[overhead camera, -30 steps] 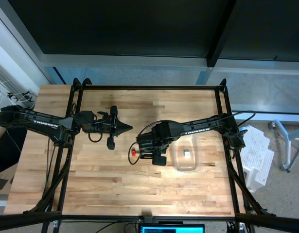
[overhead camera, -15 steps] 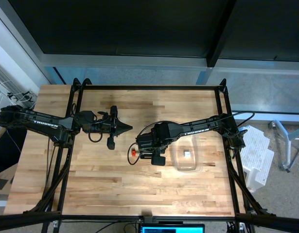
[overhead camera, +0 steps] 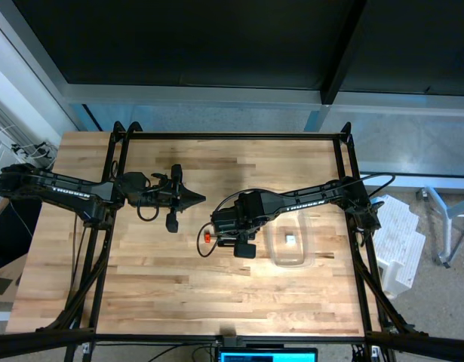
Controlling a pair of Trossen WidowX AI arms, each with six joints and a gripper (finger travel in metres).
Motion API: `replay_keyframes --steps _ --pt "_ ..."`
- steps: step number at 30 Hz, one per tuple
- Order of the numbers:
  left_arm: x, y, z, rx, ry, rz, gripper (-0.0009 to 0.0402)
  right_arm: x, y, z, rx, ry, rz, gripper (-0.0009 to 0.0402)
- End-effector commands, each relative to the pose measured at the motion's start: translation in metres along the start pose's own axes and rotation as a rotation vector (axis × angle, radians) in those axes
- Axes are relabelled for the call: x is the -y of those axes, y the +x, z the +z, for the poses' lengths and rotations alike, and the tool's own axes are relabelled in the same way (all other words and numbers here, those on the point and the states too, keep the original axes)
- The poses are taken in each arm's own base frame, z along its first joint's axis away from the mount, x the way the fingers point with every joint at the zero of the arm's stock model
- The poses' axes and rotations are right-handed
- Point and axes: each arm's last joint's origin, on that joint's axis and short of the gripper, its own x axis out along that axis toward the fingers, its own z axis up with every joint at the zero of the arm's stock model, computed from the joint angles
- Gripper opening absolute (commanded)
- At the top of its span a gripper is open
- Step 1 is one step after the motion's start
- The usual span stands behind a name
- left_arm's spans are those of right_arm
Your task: Pick the USB-C connector and install on taskboard
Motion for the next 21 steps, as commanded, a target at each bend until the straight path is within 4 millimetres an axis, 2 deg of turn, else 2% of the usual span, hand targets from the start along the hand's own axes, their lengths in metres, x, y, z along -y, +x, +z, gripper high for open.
replay_keyframes --steps 1,21 --pt "-0.0001 0.0000 0.0002 0.001 0.000 0.000 0.0000 -0.0005 0.0025 -0.0008 -0.005 0.003 0.001 0.0000" --pt "-0.0001 0.0000 0.0002 0.001 0.000 0.000 0.0000 -0.0018 0.0075 -0.0016 -0.009 0.000 0.006 0.0000"
